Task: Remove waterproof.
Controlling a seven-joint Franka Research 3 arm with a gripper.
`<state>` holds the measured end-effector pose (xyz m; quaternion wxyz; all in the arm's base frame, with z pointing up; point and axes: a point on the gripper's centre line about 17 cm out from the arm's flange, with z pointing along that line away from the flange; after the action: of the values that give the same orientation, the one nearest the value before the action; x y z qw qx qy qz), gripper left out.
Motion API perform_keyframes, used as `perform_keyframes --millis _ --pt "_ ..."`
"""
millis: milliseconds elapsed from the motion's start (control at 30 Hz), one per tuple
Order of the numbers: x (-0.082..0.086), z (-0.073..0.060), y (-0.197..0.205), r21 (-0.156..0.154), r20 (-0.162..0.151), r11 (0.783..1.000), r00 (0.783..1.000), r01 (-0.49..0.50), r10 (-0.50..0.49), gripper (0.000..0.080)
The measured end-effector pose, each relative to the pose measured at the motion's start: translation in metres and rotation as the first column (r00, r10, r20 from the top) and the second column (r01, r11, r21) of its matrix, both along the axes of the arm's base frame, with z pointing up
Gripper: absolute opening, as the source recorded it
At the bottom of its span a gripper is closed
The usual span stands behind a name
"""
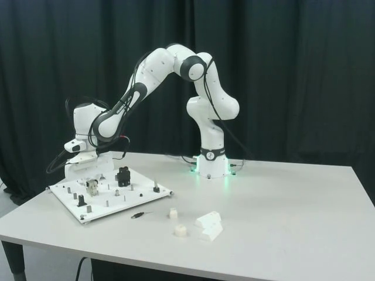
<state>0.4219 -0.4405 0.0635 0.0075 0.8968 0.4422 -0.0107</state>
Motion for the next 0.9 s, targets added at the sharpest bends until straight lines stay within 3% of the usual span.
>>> perform_keyframes --millis 900 --pt "-0.0001 0.0029 -0.0002 0.002 0.004 1.000 1.000 0.002 -0.002 0.0310"
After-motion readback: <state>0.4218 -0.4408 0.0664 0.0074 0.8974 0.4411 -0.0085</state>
